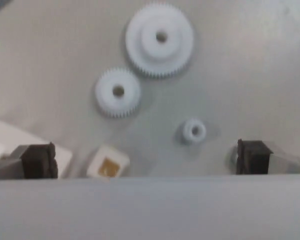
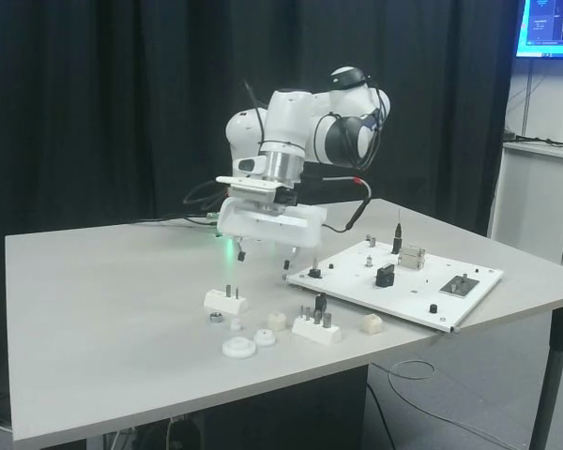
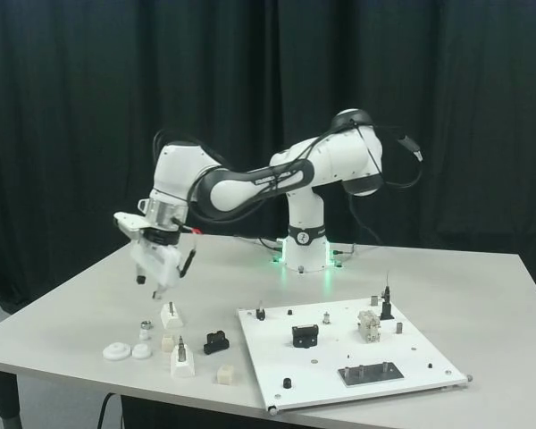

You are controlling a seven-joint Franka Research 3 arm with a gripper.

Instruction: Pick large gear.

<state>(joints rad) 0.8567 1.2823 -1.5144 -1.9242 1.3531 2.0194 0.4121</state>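
Note:
The large white gear (image 1: 159, 40) lies flat on the grey table, with a raised hub and a centre hole. In the room views the large gear (image 2: 238, 349) (image 3: 117, 351) sits near the table's front edge. My gripper (image 1: 146, 158) (image 2: 262, 265) (image 3: 147, 286) hangs well above the table, open, with nothing between its black fingertips (image 1: 39, 161). It is above and behind the gears, apart from them.
A medium white gear (image 1: 118, 92) lies beside the large one and a small white gear (image 1: 194, 131) lies nearer the gripper. A small white block (image 1: 108, 163) and white peg holders (image 2: 225, 300) (image 2: 316, 328) stand close by. A white assembly board (image 2: 403, 281) lies to one side.

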